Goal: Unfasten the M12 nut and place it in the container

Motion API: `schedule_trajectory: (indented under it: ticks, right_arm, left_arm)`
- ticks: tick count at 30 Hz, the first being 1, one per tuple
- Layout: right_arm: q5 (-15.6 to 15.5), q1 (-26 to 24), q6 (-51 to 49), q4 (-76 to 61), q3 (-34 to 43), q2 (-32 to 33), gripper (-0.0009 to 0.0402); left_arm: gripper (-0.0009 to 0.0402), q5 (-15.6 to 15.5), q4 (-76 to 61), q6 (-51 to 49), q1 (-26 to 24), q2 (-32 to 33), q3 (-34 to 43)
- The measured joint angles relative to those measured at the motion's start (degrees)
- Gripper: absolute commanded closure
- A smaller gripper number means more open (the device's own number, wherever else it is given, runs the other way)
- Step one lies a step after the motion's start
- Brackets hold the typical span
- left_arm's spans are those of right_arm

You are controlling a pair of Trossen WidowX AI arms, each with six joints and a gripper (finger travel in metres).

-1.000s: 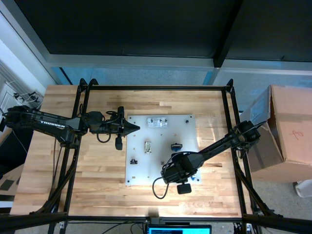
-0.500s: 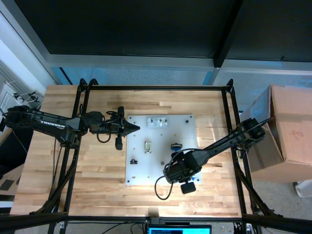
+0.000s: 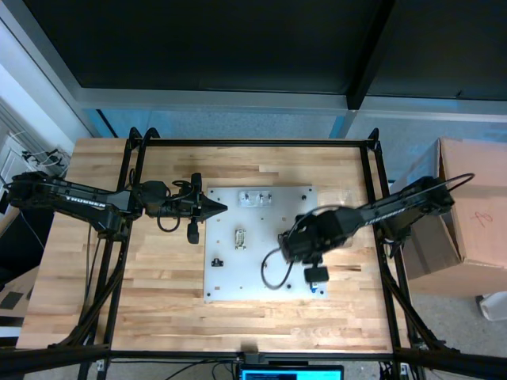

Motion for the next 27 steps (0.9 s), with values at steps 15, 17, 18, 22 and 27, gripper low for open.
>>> schedule_trajectory:
  ticks: [15, 17, 18, 22, 27]
  right_arm:
    - [0.4, -17.0, 1.8, -1.1, -16.9, -16.3, 0.0381]
    - [0.3, -18.6, 1.7, -1.0, -19.3, -18.3, 0.0381]
    - [0.3, -19.3, 1.7, -1.0, -20.3, -19.2, 0.0381]
    - [0.5, -20.9, 1.2, -0.2, -23.5, -21.5, 0.0381]
    - [0.5, -21.2, 1.2, 0.4, -24.4, -22.1, 0.0381]
  left_arm:
    - [0.0393, 0.0, 0.0, 0.0, 0.0, 0.0, 0.0]
    - [0.0393, 0.0, 0.0, 0.0, 0.0, 0.0, 0.0]
    - [0.0393, 0.0, 0.0, 0.0, 0.0, 0.0, 0.0]
    - [0.0393, 0.0, 0.0, 0.0, 0.0, 0.0, 0.0]
    - [0.0393, 0.0, 0.0, 0.0, 0.0, 0.0, 0.0]
